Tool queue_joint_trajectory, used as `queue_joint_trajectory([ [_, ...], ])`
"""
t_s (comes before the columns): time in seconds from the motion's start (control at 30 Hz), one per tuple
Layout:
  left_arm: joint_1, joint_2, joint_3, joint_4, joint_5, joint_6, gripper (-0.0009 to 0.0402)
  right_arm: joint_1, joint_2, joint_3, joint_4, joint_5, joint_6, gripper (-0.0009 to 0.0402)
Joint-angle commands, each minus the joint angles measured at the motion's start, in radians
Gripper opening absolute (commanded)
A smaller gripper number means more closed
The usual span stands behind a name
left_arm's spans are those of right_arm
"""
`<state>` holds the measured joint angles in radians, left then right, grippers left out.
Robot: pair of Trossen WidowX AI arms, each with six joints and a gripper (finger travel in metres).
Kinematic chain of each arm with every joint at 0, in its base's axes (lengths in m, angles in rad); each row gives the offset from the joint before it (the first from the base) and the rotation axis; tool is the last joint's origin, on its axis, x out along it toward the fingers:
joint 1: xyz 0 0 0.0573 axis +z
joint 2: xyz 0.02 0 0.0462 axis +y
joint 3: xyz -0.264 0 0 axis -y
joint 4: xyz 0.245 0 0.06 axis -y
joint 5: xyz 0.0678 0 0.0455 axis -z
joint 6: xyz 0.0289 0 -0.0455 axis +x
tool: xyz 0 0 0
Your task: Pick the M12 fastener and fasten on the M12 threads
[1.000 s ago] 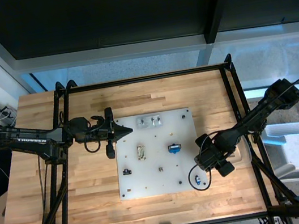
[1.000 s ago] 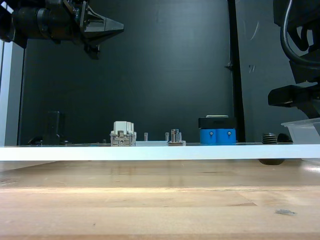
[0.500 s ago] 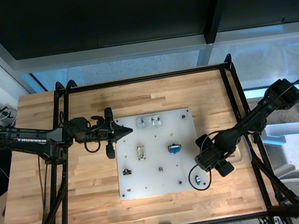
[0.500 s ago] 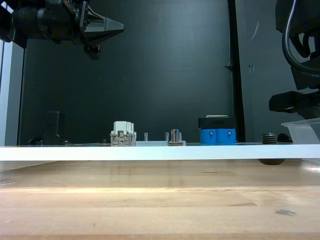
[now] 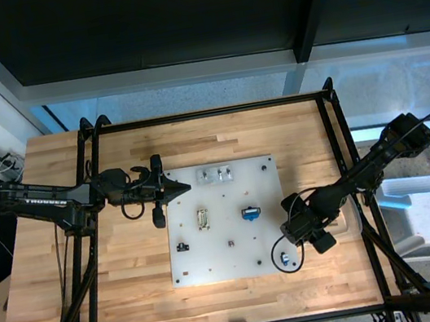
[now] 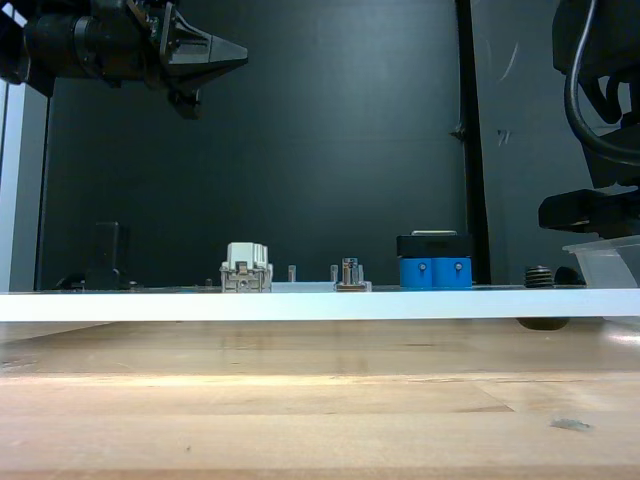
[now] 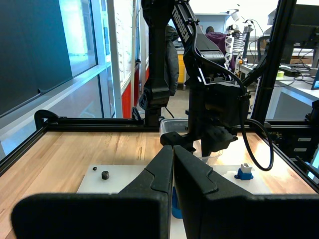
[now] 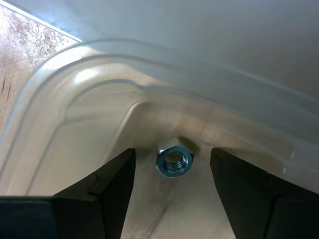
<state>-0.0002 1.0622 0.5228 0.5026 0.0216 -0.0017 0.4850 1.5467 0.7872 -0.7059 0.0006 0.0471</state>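
**Nut (image 8: 174,162) lies between spread fingers**

The right gripper (image 8: 171,155) hangs wide apart inside the clear tray (image 8: 75,64), right of the board (image 5: 214,252), straddling the silver nut. The left gripper (image 5: 180,188), fingers pressed together, hovers above the board's far left.

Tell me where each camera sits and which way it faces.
High: above the near edge, looking down on the white board; left gripper at its left edge, right gripper over the clear tray.
Low: table-top height, level along the board; both grippers high at the sides; stud bare.
Left wrist: along its shut fingers towards the right arm.
Right wrist: down between its open fingers at the nut in the tray.
Shared: high and left wrist show the right arm at the tray.
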Motion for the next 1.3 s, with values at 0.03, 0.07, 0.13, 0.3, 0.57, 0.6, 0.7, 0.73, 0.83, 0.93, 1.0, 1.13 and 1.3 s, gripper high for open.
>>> queue_joint_trajectory([
  [0.03,0.0,0.0,0.0,0.0,0.0,0.0,0.0,0.0,0.0,0.0,0.007,-0.002,-0.001,0.0181],
  [0.07,0.0,0.0,0.0,0.0,0.0,0.0,0.0,0.0,0.0,0.0,0.007,-0.002,-0.001,0.0176],
  [0.13,0.0,0.0,0.0,0.0,0.0,0.0,0.0,-0.001,0.0,0.0,0.007,-0.002,-0.001,0.0165],
  [0.3,0.0,0.0,0.0,0.0,0.0,0.0,0.0,-0.001,0.0,0.0,0.007,-0.002,-0.002,0.0136],
  [0.57,0.0,0.0,0.0,0.0,0.0,0.0,0.0,-0.003,0.0,-0.002,0.007,-0.001,-0.002,0.0084],
  [0.6,0.0,0.0,0.0,0.0,0.0,0.0,0.0,-0.003,0.0,-0.002,0.007,-0.001,-0.002,0.0078],
  [0.7,0.0,0.0,0.0,0.0,0.0,0.0,0.0,-0.003,0.0,-0.002,0.007,-0.001,-0.002,0.0059],
  [0.73,0.0,0.0,0.0,0.0,0.0,0.0,0.0,-0.003,0.0,-0.002,0.007,-0.001,-0.002,0.0054],
  [0.83,0.0,0.0,0.0,0.0,0.0,0.0,0.0,-0.003,0.0,-0.001,0.005,-0.001,-0.002,0.0039],
  [0.93,0.0,0.0,0.0,0.0,0.0,0.0,0.0,-0.003,-0.003,0.01,-0.016,-0.001,-0.003,0.0029],
  [1.0,0.0,0.0,0.0,0.0,0.0,0.0,0.0,-0.003,-0.008,0.023,-0.042,-0.001,-0.004,0.0024],
  [1.13,0.0,0.0,0.0,0.0,0.0,0.0,0.0,-0.003,-0.022,0.056,-0.101,-0.001,-0.014,0.0019],
  [1.3,0.0,0.0,0.0,0.0,0.0,0.0,0.0,-0.003,-0.042,0.121,-0.171,-0.002,-0.053,0.0021],
])
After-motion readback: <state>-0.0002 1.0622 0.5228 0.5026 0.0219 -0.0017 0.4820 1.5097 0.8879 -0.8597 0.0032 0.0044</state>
